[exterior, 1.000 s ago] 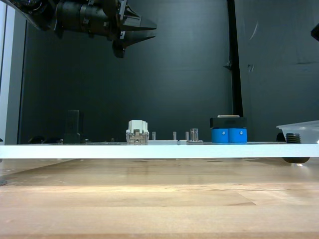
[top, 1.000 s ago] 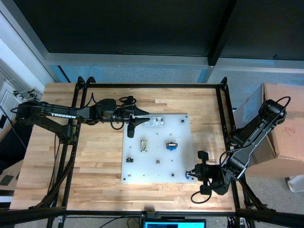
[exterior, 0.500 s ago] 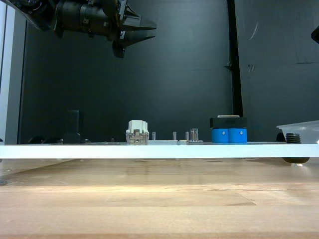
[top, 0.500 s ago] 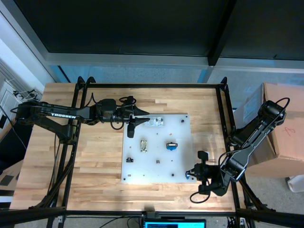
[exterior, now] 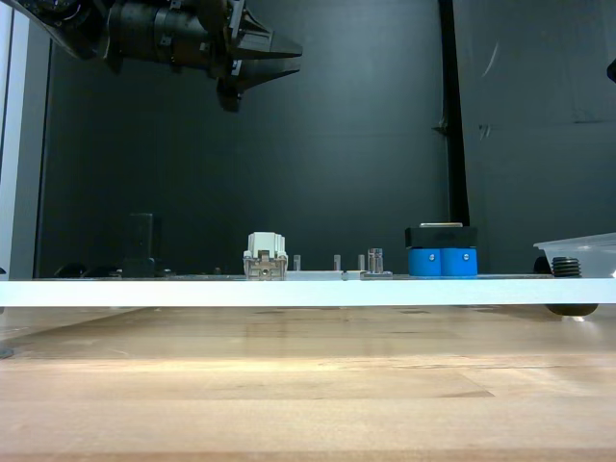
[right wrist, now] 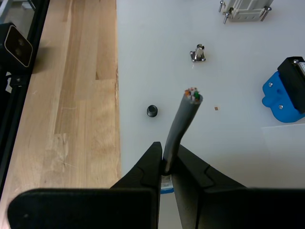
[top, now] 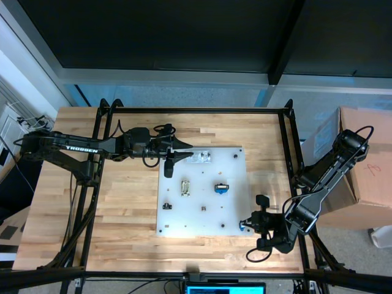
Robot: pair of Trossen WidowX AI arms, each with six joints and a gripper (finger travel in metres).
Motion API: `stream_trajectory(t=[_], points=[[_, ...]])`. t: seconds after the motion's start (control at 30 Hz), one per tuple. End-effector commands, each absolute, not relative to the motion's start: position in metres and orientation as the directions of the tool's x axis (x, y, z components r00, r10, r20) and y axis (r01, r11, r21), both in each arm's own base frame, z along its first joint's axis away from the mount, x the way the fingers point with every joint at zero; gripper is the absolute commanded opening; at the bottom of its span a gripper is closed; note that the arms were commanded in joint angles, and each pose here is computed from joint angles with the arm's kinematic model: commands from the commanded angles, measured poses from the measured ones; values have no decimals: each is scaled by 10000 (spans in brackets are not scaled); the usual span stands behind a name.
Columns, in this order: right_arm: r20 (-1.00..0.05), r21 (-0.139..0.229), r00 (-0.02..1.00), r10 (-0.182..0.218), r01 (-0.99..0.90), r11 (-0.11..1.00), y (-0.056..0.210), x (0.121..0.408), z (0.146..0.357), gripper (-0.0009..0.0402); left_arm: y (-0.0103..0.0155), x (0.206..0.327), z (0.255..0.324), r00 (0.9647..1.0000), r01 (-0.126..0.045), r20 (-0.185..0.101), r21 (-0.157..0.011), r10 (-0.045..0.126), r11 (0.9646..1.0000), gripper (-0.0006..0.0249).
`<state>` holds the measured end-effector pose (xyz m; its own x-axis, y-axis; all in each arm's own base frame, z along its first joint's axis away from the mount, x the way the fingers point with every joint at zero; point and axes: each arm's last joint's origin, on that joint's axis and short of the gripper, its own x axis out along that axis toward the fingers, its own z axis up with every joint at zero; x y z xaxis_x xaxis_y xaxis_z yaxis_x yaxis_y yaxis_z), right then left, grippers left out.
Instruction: Pick the RJ45 connector and install on the taskboard
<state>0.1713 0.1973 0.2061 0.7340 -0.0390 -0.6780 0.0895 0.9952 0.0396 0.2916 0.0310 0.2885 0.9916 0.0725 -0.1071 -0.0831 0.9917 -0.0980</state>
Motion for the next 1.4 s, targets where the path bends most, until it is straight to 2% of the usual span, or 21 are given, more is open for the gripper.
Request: stream_trajectory(t=[0.03, 0.7, 1.4], points=[[-6797, 374, 7324, -398, 888, 9953, 1970, 1709, 2052, 0, 309, 2917, 2885, 9916, -828, -1071, -980, 722, 9917, 113], [-6845, 116, 7274, -480, 767, 9970, 1984, 1722, 1997, 0, 309, 2917, 2885, 9916, -828, -1071, -980, 722, 9917, 113], [-6888, 179, 7240, -365, 673, 9976, 1990, 1711, 2004, 0, 309, 2917, 2885, 9916, -828, -1071, -980, 722, 9917, 113]])
